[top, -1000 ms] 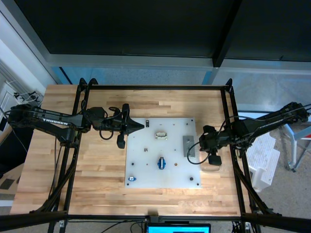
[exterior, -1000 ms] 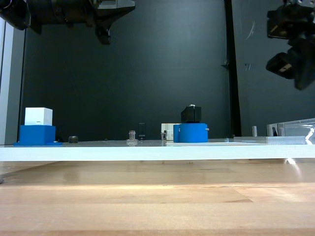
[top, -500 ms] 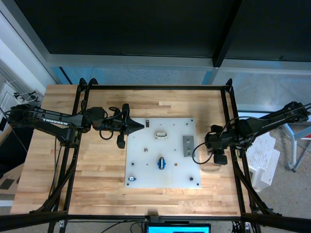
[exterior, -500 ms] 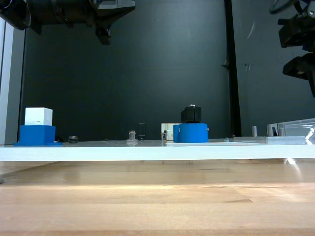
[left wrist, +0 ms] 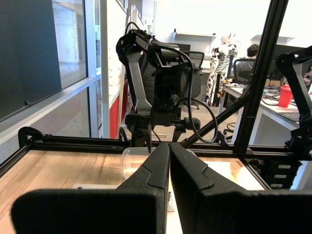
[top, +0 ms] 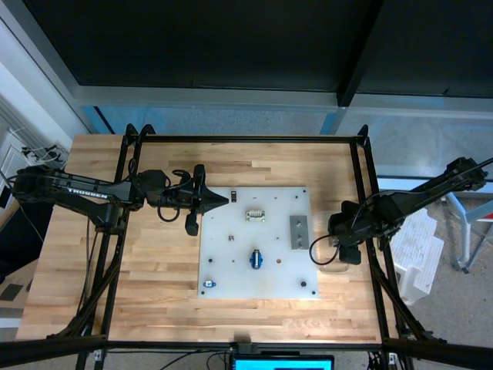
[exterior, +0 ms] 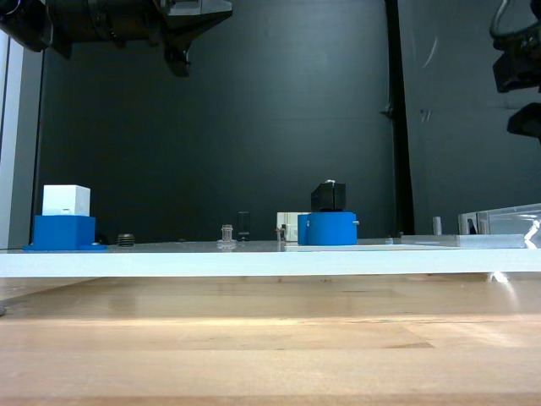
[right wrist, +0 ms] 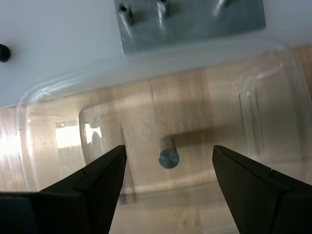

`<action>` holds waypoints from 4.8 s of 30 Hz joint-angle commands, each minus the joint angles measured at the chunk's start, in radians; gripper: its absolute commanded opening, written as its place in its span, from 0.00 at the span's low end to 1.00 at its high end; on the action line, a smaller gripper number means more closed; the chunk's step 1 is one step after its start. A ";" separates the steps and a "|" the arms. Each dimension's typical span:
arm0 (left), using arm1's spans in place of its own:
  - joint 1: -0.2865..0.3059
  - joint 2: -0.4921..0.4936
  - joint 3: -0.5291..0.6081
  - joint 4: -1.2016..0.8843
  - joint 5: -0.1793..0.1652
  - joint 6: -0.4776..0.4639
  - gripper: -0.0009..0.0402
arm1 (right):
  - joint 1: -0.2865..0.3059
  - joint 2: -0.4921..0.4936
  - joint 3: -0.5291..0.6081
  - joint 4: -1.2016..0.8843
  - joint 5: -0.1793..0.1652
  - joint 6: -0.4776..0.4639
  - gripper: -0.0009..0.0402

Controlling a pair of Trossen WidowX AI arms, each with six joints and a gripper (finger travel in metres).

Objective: Pick the 16mm cylinder and install on the taskboard

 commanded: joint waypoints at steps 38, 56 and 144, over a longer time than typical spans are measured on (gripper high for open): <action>0.000 0.000 0.000 0.000 0.000 0.000 0.02 | 0.029 0.080 -0.142 0.148 0.002 0.015 0.42; 0.000 0.000 0.000 0.000 0.000 0.000 0.02 | 0.029 0.079 -0.143 0.146 -0.008 0.014 0.04; 0.000 0.000 0.000 0.000 0.000 0.000 0.02 | -0.072 0.809 0.654 0.029 0.003 -0.103 0.04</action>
